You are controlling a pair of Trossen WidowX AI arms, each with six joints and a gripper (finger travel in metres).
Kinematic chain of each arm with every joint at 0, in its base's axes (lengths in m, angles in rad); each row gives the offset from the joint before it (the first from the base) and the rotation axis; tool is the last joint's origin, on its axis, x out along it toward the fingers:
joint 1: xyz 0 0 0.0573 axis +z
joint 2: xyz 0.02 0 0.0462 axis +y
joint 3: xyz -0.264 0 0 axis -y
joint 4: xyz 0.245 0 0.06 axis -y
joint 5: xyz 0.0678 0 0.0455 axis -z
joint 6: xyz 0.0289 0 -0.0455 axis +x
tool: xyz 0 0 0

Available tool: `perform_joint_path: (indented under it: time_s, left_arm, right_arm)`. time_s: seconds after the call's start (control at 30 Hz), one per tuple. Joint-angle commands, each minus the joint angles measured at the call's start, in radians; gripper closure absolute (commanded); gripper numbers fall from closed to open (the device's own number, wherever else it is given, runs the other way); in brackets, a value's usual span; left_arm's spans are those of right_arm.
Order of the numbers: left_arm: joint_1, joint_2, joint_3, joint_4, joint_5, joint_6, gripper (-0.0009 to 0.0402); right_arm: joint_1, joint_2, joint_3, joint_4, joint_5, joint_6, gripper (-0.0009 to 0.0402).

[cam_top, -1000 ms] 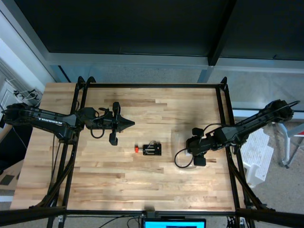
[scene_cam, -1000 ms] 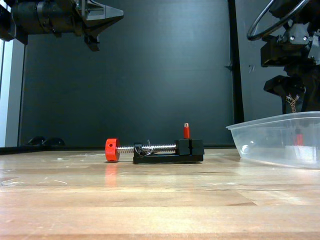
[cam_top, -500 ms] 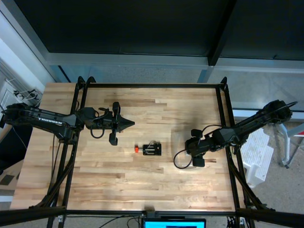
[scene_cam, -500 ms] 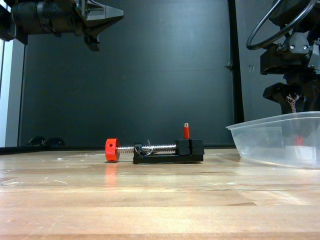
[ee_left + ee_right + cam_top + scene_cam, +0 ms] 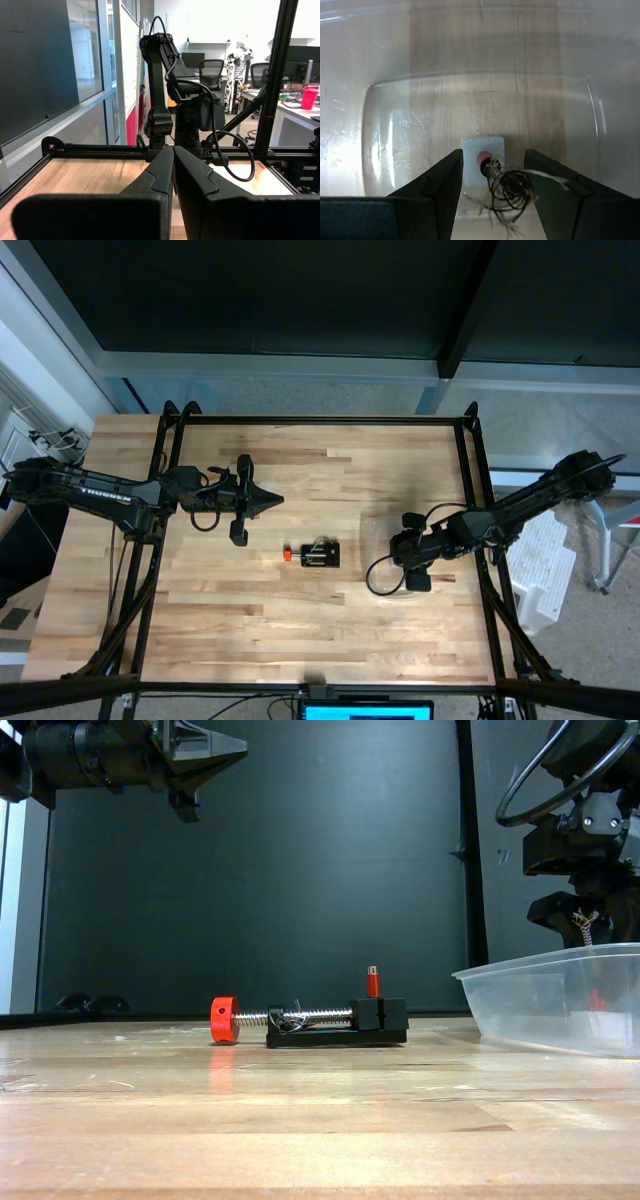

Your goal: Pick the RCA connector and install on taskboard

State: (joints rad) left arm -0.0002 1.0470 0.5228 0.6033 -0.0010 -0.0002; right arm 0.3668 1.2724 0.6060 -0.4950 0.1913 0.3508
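The taskboard (image 5: 320,556), a small black block with a red knob on a screw and a short red piece standing up, sits mid-table, also in the low view (image 5: 336,1022). The RCA connector (image 5: 491,168), a tiny silvery plug with a dark end, lies beside a whitish square (image 5: 472,150) inside the clear tray, with a tangle of thin wire against it. My right gripper (image 5: 493,152) hangs open above the tray, one finger on each side of the plug; it is also in the high view (image 5: 403,549). My left gripper (image 5: 272,500) is shut and raised, far left of the board.
The clear plastic tray (image 5: 520,970) stands right of the taskboard, its rim under the right arm. Black frame rails run along the table's left and right sides. Bare wood lies between the taskboard and the near edge.
The right arm has shifted slightly over the tray, its fingers still apart. The left arm and the taskboard have not moved.
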Motion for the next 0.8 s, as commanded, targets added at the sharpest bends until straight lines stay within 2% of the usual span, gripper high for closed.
perform_joint_path:
  time_s: [0.03,0.3,0.8]
  left_arm:
    - [0.0,0.0,0.0,0.0,0.0,0.0,0.0393]
    - [0.0,0.0,0.0,0.0,0.0,0.0,0.0393]
    - [0.0,0.0,0.0,0.0,0.0,0.0,0.0393]
  right_arm:
    - [0.0,0.0,-0.001,0.002,0.0,-0.001,0.0224]
    - [0.001,0.0,-0.004,0.005,0.0,-0.001,0.0228]
    - [0.002,0.0,-0.005,0.006,-0.008,0.0,0.0312]
